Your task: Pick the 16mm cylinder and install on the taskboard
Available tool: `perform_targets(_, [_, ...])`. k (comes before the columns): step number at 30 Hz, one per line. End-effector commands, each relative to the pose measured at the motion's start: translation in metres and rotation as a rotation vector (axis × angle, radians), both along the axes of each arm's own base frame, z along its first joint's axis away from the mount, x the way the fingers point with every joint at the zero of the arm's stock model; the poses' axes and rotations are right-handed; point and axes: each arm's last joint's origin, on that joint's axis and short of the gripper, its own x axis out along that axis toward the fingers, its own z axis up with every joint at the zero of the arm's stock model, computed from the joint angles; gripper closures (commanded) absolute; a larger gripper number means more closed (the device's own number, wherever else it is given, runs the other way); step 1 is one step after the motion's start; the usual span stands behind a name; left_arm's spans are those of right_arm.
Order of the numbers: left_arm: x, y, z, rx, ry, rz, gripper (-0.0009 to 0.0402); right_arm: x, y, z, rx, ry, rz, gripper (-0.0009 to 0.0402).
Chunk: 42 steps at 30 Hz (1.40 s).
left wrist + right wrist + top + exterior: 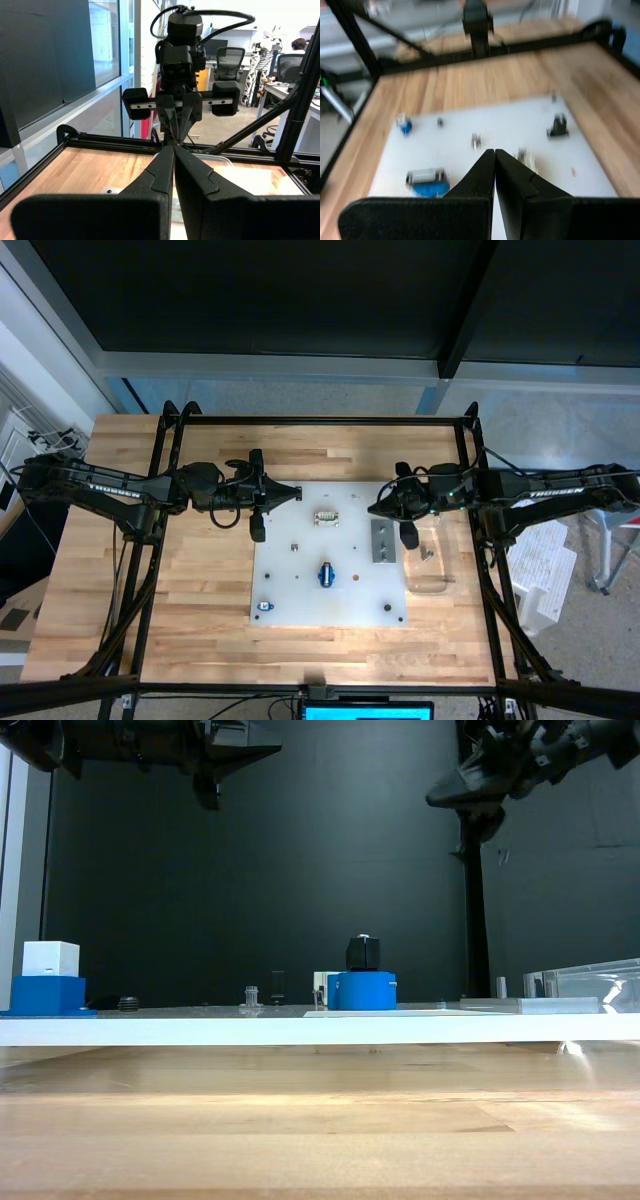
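The cylinder [425, 552] appears to be the small grey peg lying in the clear tray [441, 587] just right of the board [300, 585]. It is tiny in the high view, so this identification is a judgement. It rests apart from both arms, and nothing touches it. On the board, the grey block [382, 540] sits near the right edge, closest to the tray, with the blue fitting [325, 573] near the middle. Which hole is meant for the peg cannot be told from here. The right gripper [373, 508] hangs high over the board's far right part, near the block, and its wrist view looks down on the white plate. Its fingers are pressed together with nothing between them. The left gripper [297, 492] hangs high over the board's far left part, pointing inward at the other arm. Its fingers are likewise pressed together and hold nothing. The low view shows both well above the board. By these signs the task has barely begun, and 0 of its 2 steps, pick and install, are done. What remains is probably for the nearer right arm to move out over the tray, spread its fingers, descend, and grip the peg. It would then carry the peg to its seat on the board and press it in.
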Motion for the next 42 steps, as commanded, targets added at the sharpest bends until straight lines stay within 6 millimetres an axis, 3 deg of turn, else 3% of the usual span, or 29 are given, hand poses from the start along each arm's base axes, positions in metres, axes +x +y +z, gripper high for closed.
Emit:
perform_targets(1, [0.000,0.000,0.000,0.000,0.000,0.000,0.0392,-0.005,0.003,0.006,-0.003,0.098,0.013,0.0393])
perform_targets(14, [0.000,0.000,0.000,0.000,0.000,0.000,0.0392,-0.031,0.005,0.023,-0.023,0.422,0.004,0.0393])
perform_targets(28, [0.000,0.000,0.000,0.000,0.000,0.000,0.0392,-0.056,0.012,0.008,-0.026,0.727,0.024,0.0391])
perform_targets(42, [0.000,0.000,0.000,0.000,0.000,0.000,0.0392,-0.064,0.021,0.001,-0.077,0.863,0.051,0.0318])
